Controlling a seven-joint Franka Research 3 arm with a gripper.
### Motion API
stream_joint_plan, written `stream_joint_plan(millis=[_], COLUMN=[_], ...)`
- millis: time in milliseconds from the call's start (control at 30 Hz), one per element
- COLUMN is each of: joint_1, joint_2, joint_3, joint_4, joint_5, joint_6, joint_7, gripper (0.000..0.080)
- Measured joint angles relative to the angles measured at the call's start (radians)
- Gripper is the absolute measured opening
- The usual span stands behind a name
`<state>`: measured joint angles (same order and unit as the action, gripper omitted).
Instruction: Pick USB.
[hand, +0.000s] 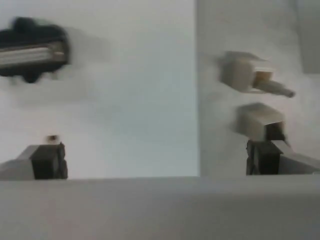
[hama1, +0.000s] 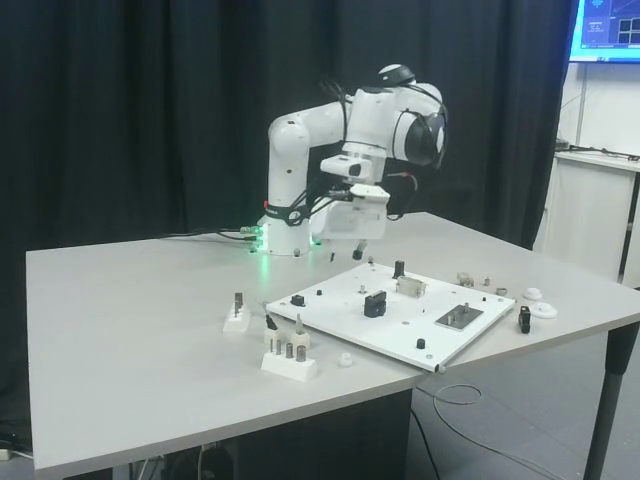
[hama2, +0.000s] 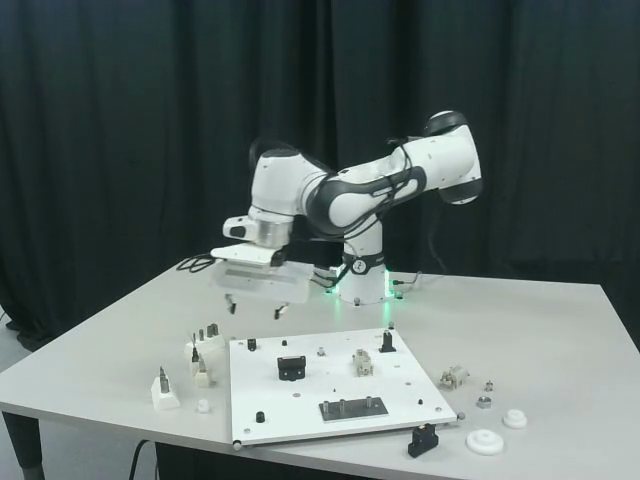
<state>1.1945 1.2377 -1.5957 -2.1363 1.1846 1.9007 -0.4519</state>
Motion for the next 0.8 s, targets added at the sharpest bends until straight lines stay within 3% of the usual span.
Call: stream_joint_plan(millis=[367,800], joint_1=[-0.166,-0.282], joint_2=[0.023,0.059], joint_3=[0.048,0.089], joint_4=[0.112,0.179], joint_5=[0.001,-0.001], joint_6=[-0.03,-0.053], joint_7=[-0.121,-0.269], gripper=[0.08,0.08])
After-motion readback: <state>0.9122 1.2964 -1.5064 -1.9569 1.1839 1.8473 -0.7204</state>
